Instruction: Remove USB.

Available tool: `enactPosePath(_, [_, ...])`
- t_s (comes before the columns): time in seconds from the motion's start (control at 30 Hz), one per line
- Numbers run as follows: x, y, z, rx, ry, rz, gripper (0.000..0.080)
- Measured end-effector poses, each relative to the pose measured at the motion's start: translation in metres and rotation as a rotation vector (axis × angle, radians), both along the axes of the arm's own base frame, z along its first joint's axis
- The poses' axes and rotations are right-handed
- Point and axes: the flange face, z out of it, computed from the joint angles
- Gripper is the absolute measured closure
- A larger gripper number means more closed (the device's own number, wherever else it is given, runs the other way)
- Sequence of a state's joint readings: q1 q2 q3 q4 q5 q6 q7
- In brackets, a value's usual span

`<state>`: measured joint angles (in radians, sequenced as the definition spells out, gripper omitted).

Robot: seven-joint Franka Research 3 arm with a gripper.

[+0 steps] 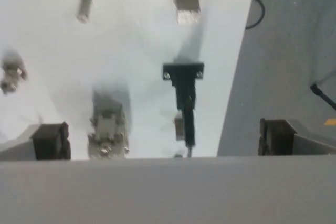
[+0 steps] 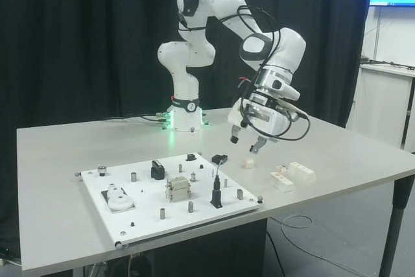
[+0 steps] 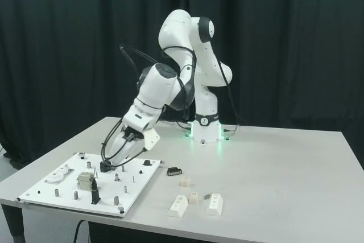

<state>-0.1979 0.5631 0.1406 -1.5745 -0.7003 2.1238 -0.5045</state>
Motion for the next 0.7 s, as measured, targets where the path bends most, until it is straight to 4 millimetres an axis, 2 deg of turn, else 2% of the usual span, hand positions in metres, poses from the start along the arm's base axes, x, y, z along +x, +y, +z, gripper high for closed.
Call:
enactPosePath(0.33, [0.019,-0.031,-0.003,-0.025,0.011,0.031,0.0003])
enactPosePath(0.7, [0.034,-0.057,-0.017,-0.044,0.016,0.026,0.0003])
